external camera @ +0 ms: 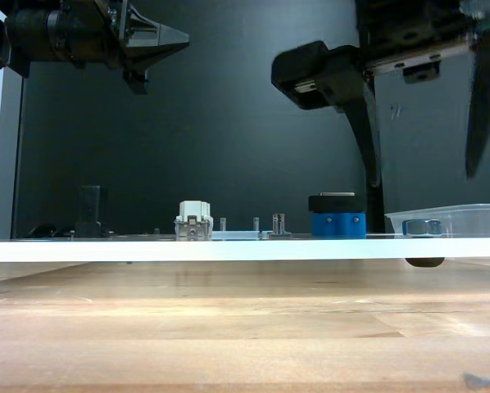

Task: Unfasten the M12 fastener and place in the container

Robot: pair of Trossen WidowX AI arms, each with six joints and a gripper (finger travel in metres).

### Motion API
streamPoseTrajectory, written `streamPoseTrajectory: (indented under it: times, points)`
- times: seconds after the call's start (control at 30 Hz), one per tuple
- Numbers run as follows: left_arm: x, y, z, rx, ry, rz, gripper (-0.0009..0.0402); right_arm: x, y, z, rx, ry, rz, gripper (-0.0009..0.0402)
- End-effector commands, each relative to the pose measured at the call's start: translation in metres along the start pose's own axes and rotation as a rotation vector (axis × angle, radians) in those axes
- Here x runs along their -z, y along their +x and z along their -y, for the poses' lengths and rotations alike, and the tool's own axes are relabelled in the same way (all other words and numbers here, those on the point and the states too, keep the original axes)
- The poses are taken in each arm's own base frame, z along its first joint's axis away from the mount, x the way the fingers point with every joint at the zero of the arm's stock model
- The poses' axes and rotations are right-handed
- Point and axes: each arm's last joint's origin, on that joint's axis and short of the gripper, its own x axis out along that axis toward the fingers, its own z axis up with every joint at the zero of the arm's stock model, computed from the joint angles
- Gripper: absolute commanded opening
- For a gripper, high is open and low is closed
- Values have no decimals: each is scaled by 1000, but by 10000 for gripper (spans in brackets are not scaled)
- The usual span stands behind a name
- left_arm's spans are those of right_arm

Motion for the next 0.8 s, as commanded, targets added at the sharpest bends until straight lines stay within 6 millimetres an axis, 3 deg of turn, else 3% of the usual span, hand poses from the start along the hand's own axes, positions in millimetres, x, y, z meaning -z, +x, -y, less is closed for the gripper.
streamPoseTrajectory:
  times: [0.03,0.3,0.37,0.8]
  points:
    - [0,0,0,0,0,0,0,1,-11,-1,6,250,28,176]
    - [0,0,0,0,0,1,0,-1,-14,-7,-64,511,43,-8]
    - [0,0,0,0,0,1,0,-3,-13,-8,-63,547,51,10]
    - [0,0,0,1,0,1,0,6,20,-12,-59,677,80,0]
